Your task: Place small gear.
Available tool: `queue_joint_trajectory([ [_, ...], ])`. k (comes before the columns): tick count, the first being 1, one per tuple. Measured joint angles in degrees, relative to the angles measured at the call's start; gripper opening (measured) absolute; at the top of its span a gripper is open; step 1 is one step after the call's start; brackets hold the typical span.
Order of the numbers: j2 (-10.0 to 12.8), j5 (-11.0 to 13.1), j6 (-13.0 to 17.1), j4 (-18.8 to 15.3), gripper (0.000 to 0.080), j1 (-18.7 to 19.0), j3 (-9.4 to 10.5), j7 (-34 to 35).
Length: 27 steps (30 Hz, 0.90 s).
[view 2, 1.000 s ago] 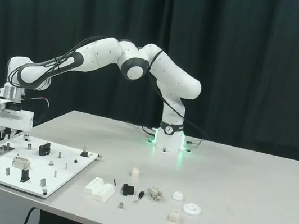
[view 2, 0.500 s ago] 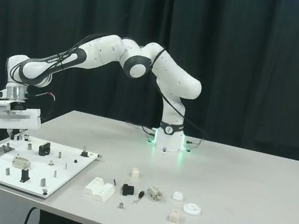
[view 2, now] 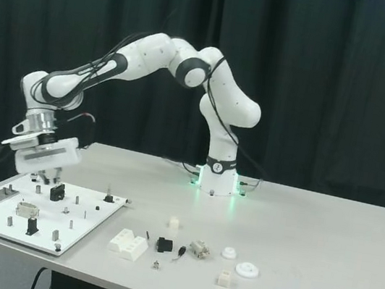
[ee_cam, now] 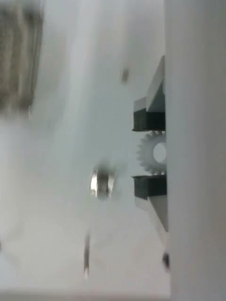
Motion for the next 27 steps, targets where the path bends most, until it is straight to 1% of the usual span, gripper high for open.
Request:
queue_joint_trajectory([
  [3,-2.7,-0.1,0.7,-4.6,0.0196,3.1,-0.74,0.3],
  [5,-4.4,-0.2,1.7,-7.5,0.0196,5.2,-1.21,0.6],
  [11,-10.1,-0.5,6.9,-17.3,0.0196,12.0,-2.14,2.0],
  [16,-15.2,-0.6,13.0,-25.4,0.0196,17.7,-2.18,4.1],
  [21,-20.0,-0.7,19.5,-32.9,0.0196,23.4,-2.17,6.5],
  [27,-24.9,-0.7,27.3,-40.3,0.0196,30.5,-2.09,10.3],
])
